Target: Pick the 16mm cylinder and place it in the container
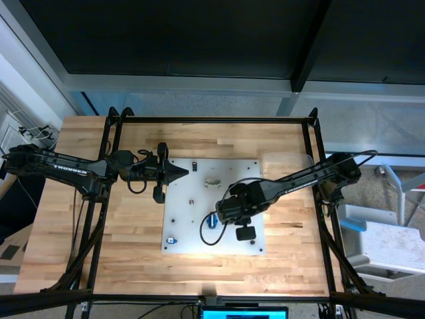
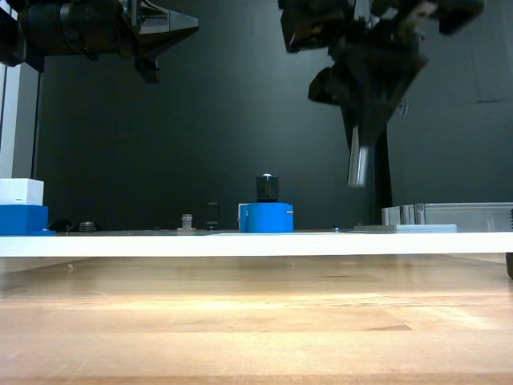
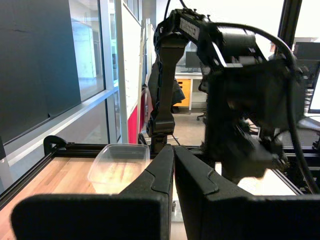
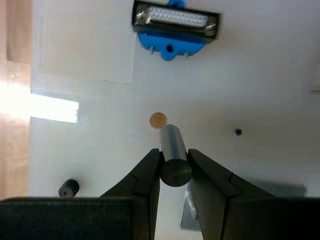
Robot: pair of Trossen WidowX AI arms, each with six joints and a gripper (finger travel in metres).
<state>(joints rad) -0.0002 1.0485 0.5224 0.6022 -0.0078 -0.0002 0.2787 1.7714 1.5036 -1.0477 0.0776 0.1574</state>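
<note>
Clasping 16mm cylinder [image 4: 170, 137], right hand [image 4: 173, 156] hangs over board [image 1: 186, 219] — left hand [image 3: 173, 150] edgeside.

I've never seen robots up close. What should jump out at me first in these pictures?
The right gripper, raised above the white board, pinches a grey metal cylinder that hangs in mid-air. The left gripper hovers shut over the board's left edge. A clear plastic container sits empty on the wooden table beyond the board's far right corner.
</note>
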